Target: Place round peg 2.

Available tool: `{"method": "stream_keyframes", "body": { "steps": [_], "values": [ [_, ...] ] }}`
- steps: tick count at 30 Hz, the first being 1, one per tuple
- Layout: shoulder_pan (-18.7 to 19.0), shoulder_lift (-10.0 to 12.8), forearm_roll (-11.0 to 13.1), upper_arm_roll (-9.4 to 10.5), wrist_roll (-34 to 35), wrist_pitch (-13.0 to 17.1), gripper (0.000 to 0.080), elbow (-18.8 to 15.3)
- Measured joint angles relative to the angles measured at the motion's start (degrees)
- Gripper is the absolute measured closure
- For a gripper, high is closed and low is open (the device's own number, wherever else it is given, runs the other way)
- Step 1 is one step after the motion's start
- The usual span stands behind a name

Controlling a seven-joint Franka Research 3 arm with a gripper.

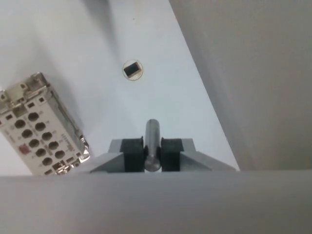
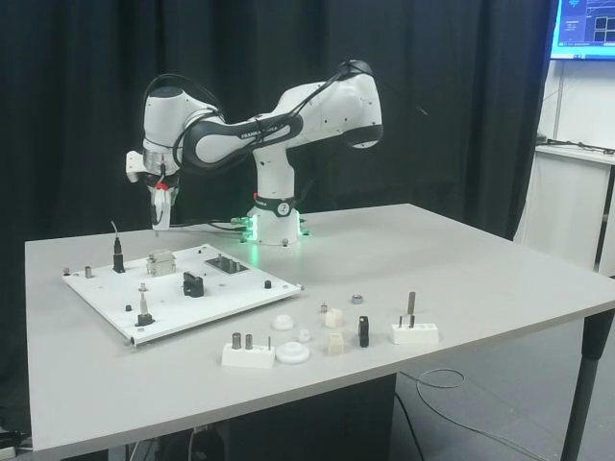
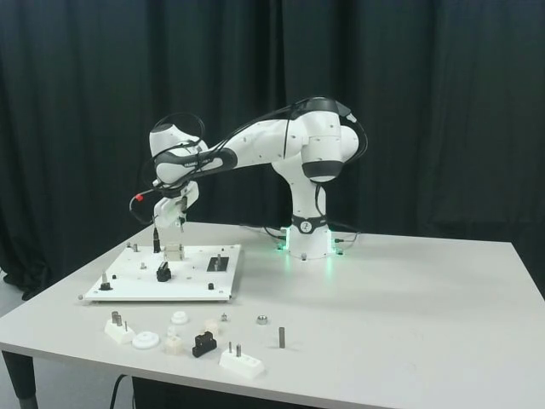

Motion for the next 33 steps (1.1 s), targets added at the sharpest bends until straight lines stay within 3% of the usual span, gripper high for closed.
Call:
{"method": "stream_keyframes", "body": {
  "steps": [14, 27, 33],
  "values": [
    [-0.85, -0.59, -0.01, 0.07, -0.38, 0.03, 0.0731, 0.47],
    [-0.62, -0.66, -2.56, 0.31, -8.45, -0.21, 0.0731, 1.95],
    [0.1, -0.79, -3.12, -0.45, -11.9, -2.21, 0.0731, 3.8]
  ]
}}
